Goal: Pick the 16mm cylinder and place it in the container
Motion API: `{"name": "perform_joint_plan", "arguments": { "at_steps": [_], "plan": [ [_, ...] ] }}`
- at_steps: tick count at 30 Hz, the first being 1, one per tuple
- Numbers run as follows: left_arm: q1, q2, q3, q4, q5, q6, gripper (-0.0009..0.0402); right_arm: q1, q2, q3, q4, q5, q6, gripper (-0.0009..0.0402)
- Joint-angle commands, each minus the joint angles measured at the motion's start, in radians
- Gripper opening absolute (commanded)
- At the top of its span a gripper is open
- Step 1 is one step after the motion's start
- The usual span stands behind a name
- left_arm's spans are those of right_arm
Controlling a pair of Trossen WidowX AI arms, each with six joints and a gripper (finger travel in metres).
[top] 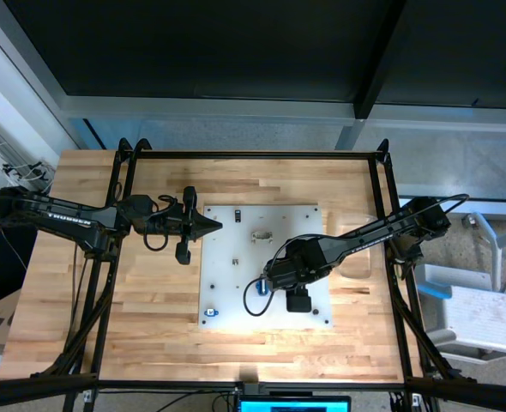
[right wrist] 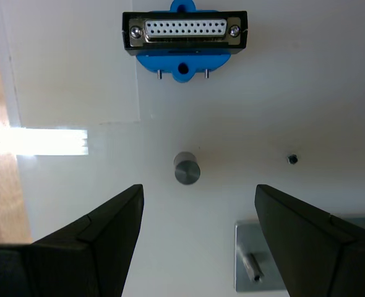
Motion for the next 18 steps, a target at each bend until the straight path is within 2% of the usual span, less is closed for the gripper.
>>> {"name": "perform_joint_plan", "arguments": {
  "at_steps": [1, 18],
  "plan": [
    [0.000, 0.000, 0.000, 0.000, 0.000, 0.000, 0.0000, 0.002, -0.001, -0.024, 0.027, 0.000, 0.004, 0.0252],
    [0.000, 0.000, 0.000, 0.000, 0.000, 0.000, 0.0000, 0.005, -0.001, -0.126, 0.135, 0.000, 0.037, 0.0252]
  ]
}}
